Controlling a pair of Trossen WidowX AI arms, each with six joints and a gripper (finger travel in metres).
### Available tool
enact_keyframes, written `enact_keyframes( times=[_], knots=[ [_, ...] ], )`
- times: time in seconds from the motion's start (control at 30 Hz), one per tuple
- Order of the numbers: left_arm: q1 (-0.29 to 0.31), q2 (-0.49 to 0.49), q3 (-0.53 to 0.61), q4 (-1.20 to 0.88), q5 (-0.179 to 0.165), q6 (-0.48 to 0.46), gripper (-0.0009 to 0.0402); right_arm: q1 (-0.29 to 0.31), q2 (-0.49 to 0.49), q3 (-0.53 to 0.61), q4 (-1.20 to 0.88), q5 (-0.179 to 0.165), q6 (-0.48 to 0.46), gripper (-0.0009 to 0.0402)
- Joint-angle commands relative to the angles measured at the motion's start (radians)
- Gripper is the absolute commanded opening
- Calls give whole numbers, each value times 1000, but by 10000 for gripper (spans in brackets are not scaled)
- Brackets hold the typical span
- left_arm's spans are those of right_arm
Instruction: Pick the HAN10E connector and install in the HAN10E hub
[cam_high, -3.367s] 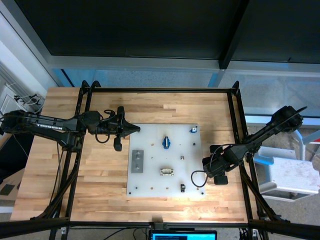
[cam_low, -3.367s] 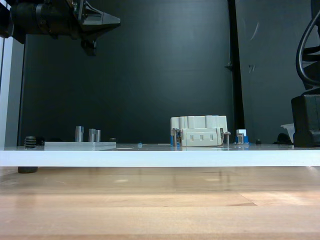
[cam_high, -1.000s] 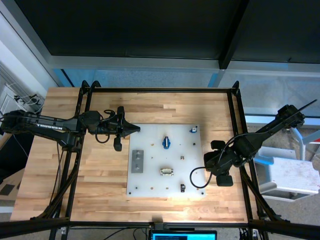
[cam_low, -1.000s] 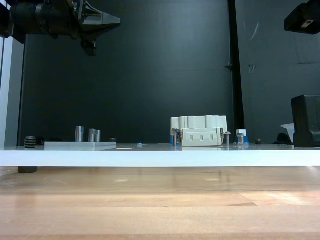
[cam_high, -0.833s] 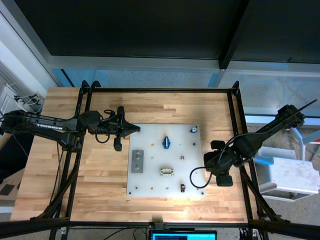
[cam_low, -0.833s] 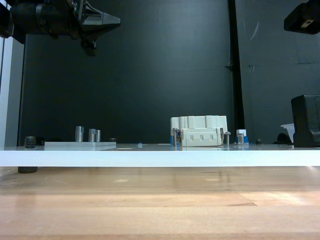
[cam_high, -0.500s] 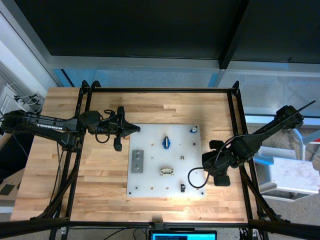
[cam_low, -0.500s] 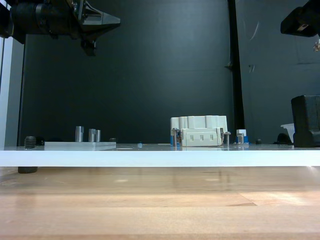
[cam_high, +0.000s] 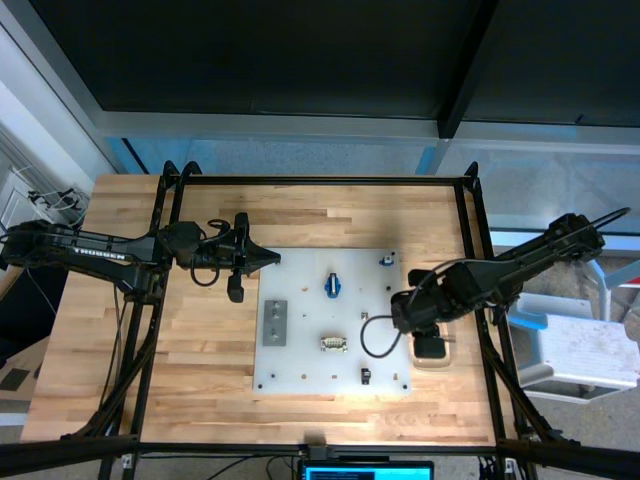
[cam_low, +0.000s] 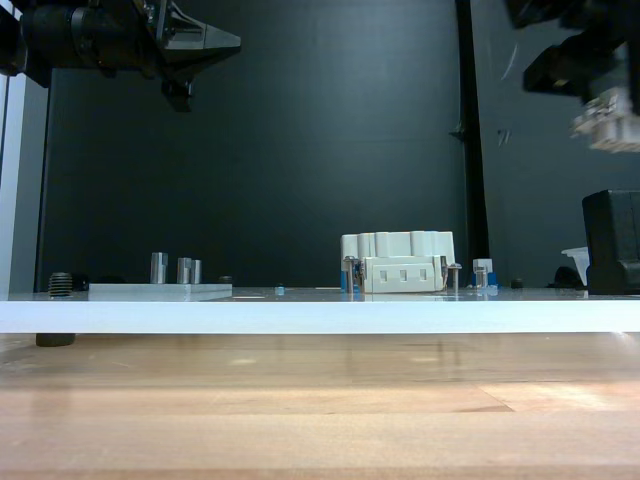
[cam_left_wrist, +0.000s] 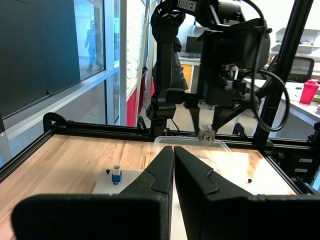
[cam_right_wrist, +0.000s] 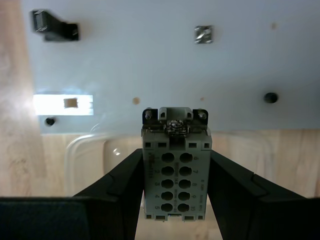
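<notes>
The brand name TROSSEN stands in white letters on the left arm, left of the white board. It shows again, partly cut off, on the right arm. Tiny numerals on the connector are unreadable.

Blue plug and grey plate on white board

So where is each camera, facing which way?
High: above the near edge, facing down on the board; left gripper at its left edge, right gripper at its right.
Low: table height, level past the HAN10E hub; grippers overhead.
Left wrist: along its shut gripper toward the right arm.
Right wrist: downward, its gripper clamping the HAN10E connector.
Both wrist views show the connector.
</notes>
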Motion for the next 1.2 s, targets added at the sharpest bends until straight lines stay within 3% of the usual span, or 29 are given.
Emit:
enact_keyframes(
  times=[0.03,0.27,0.37,0.83,1.2],
  knots=[
    [0,0,0,0,0,0,0,-53,11,0,1,-2,-31,23],
    [0,0,0,0,0,0,0,-147,43,0,14,-5,-125,23],
    [0,0,0,0,0,0,0,-181,61,0,21,-30,-168,23],
    [0,0,0,1,0,0,0,-353,147,1,102,-29,-328,23],
    [0,0,0,0,0,0,0,-433,230,10,179,-31,-397,23]
  ],
)
